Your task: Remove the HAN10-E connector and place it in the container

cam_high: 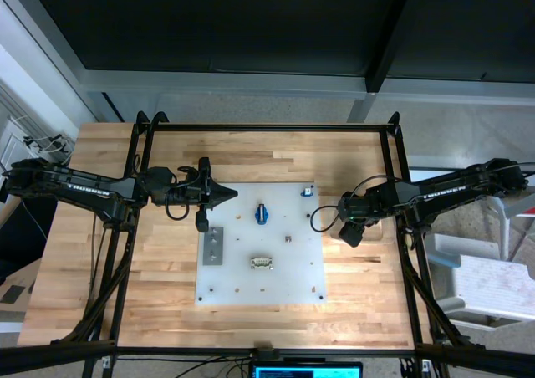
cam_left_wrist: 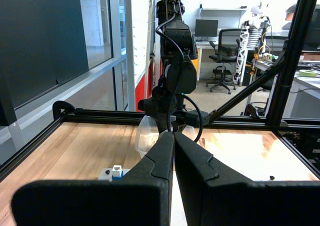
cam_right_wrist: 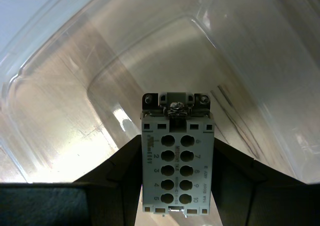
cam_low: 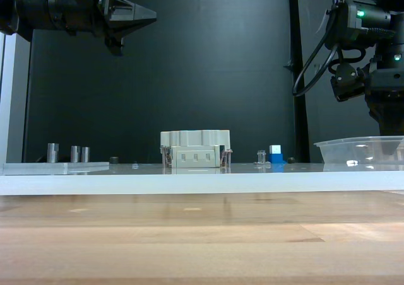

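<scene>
Low view: left end effector (cam_low: 150, 12) closed aloft; right end effector (cam_right_wrist: 177, 145) clamps connector (cam_right_wrist: 177, 162) lengthwise.

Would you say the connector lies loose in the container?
No, the right pincer grips the connector over the container, while the left pincer hangs shut over the board's far left corner.
</scene>
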Available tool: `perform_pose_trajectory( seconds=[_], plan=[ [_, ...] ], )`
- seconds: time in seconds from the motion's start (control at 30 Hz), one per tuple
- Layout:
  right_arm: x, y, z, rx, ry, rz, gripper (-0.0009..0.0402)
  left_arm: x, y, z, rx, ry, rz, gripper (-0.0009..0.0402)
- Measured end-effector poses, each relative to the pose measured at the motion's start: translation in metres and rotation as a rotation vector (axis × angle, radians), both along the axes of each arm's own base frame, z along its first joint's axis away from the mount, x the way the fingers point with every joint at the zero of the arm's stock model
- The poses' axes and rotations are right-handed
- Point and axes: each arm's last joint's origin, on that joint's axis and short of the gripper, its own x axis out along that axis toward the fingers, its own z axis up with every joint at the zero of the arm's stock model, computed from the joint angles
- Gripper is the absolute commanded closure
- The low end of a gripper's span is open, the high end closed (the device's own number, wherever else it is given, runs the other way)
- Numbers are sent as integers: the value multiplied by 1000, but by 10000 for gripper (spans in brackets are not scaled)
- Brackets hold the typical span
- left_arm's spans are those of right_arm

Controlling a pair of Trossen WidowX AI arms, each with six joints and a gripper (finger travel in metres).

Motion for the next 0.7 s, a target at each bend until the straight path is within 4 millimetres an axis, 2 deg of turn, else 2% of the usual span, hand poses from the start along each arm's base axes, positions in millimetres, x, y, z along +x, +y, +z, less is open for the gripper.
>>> perform_pose_trajectory(
  seconds=[0.43,0.7],
  plan=[
    [1,0,0,1,-6,1,158,0,0,0,0,0,0,393],
    [3,1,1,7,-31,5,121,0,0,0,0,0,0,393]
  ],
)
